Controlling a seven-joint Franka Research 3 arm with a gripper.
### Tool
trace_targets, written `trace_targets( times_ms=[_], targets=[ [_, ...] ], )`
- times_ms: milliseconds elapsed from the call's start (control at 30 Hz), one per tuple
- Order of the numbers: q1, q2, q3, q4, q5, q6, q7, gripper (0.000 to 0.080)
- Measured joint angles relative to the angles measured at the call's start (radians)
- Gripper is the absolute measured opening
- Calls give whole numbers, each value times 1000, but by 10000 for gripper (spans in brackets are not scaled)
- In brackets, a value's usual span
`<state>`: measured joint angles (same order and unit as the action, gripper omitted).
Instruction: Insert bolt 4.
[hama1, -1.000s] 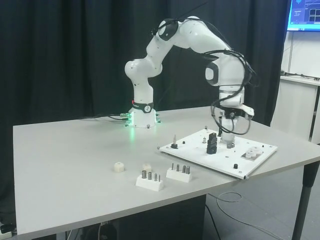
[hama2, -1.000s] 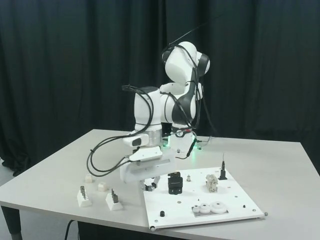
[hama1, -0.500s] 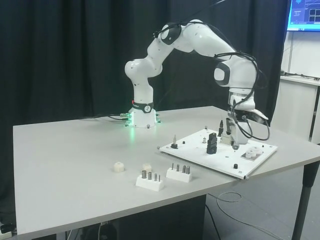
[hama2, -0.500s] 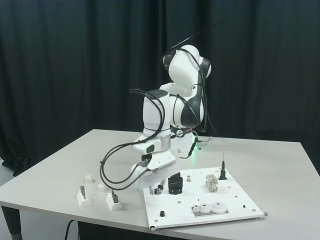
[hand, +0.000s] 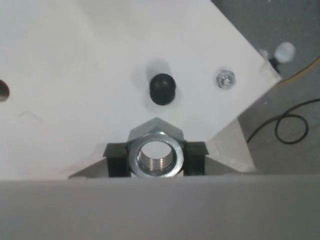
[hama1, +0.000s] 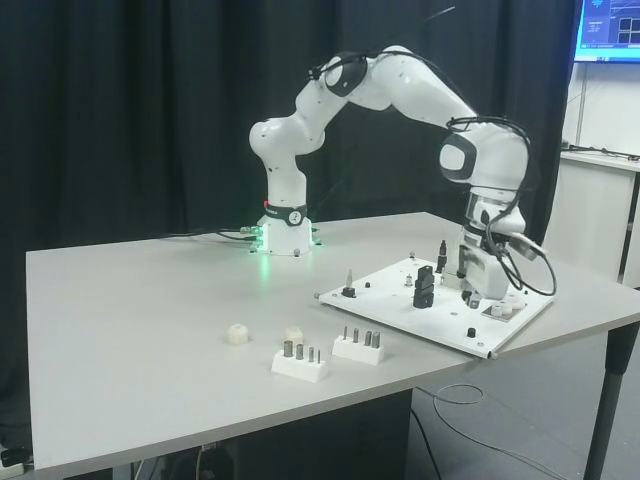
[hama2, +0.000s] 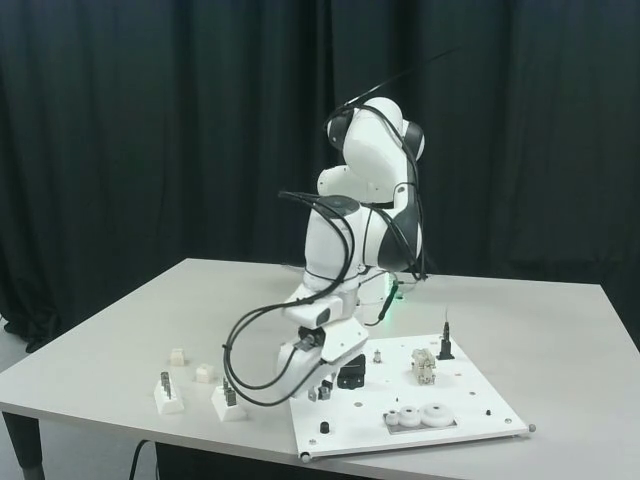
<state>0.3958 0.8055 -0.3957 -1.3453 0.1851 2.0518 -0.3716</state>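
In the wrist view my gripper is shut on a grey metal hex bolt, seen end-on with a threaded bore. One black pad presses each side of it. Below it lies the white assembly board, with a black knob just past the bolt and a small screw near the board's corner. From the first room view the gripper hangs low over the board, between a black fixture and the white gears. The second room view shows the gripper at the board's left part.
Two white holders with upright bolts and two small white blocks stand on the grey table beside the board. A thin pin rises from the board's far side. A black cable lies on the floor beyond the board's corner.
The arm has swung outward from over the black fixture toward the board's gear side and tilted, and the gripper now sits lower and closer to the board.
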Motion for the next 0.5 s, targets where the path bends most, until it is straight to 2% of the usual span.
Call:
trace_targets(
  times_ms=[500],
  targets=[
    [-20, 24, 49, 0, -7, 33, 44, 226]
  ],
)
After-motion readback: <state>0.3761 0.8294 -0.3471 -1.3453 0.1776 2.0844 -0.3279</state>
